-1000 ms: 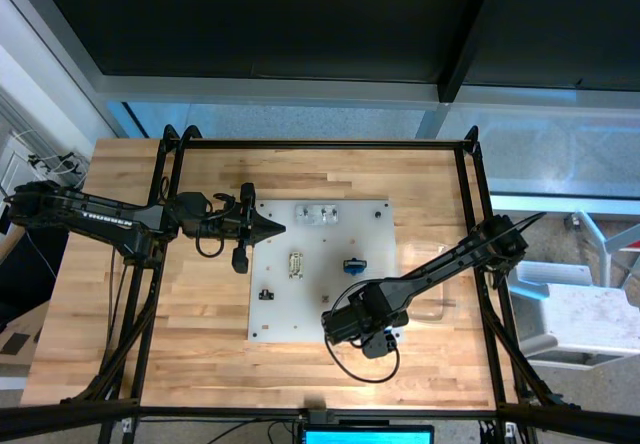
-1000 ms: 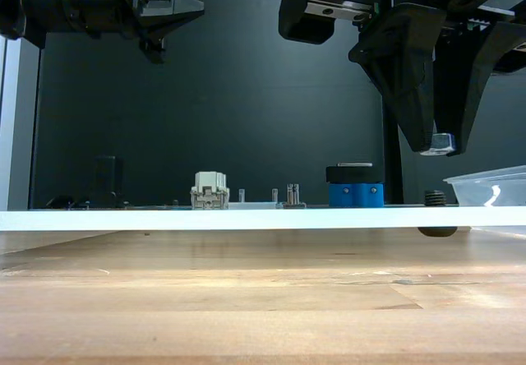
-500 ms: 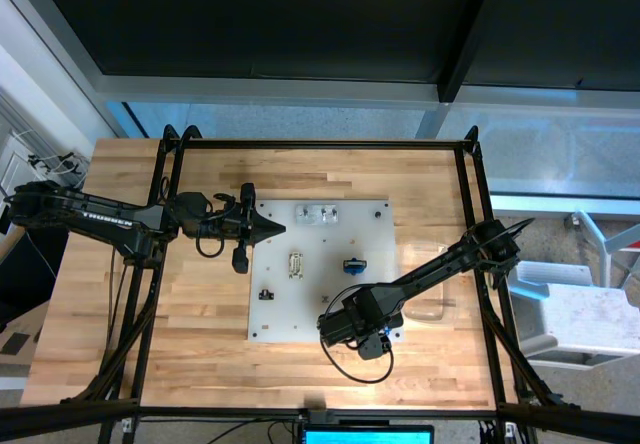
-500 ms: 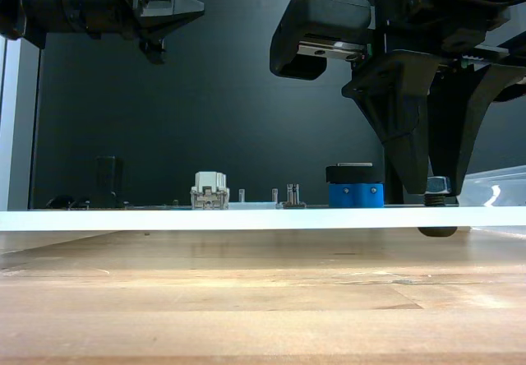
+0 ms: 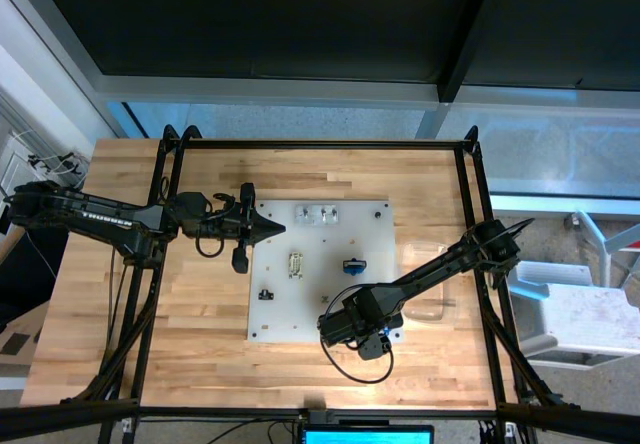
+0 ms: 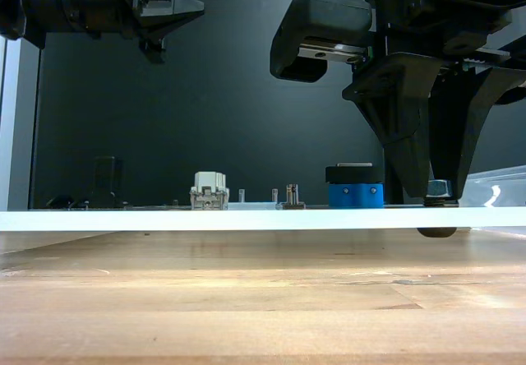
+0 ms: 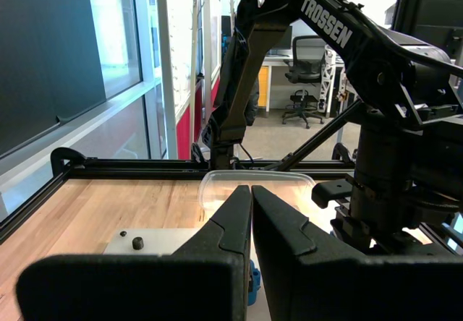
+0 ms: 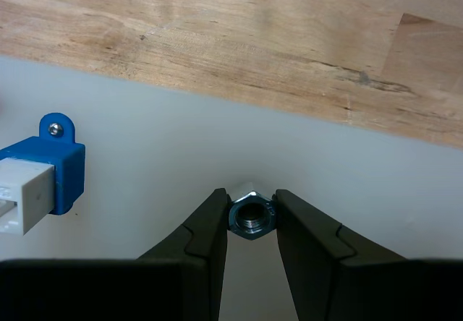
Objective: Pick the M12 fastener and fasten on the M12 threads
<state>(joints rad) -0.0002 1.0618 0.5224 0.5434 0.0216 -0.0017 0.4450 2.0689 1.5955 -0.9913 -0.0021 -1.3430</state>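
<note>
The M12 nut (image 8: 250, 217), pinched in the right gripper (image 8: 250, 223) with its fingers (image 8: 214, 216) parted only nut-wide, sits atop the black stud (image 6: 440, 203) at the white board's (image 8: 145, 155) near right edge; whether it is threaded on, I cannot tell. The blue connector block (image 6: 355, 195) stands apart, farther and leftward, and the clear container (image 6: 493, 186) lies right. The right arm (image 5: 430, 274) reaches inward, wrist down. The left gripper (image 5: 270, 228), fingers together, hovers high over the board's far left edge.

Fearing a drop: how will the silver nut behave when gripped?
Shiny metal nut, pinched in the right tool low over the board's near-right edge, is probably rigid. Tiny, smooth: it may slip or twist. Left tool parked high, far left.
</note>
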